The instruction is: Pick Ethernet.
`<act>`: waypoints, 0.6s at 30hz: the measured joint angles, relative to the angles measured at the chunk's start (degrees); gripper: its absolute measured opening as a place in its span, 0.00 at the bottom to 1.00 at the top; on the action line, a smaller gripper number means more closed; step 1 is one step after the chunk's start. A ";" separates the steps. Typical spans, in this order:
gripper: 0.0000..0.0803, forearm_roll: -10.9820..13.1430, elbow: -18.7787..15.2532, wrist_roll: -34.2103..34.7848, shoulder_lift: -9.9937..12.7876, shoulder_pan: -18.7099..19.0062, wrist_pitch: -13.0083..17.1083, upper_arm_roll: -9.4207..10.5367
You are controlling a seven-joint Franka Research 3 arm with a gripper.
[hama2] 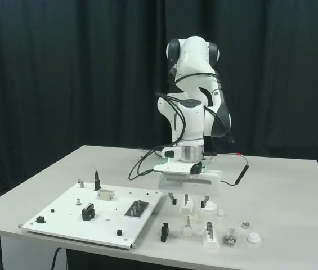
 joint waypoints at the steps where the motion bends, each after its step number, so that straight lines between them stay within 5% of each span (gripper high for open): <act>1: 1.00 0.00 0.40 -0.56 0.33 -0.02 -0.44 0.00; 18: 1.00 -0.36 3.07 -4.74 3.86 -0.15 -2.45 0.00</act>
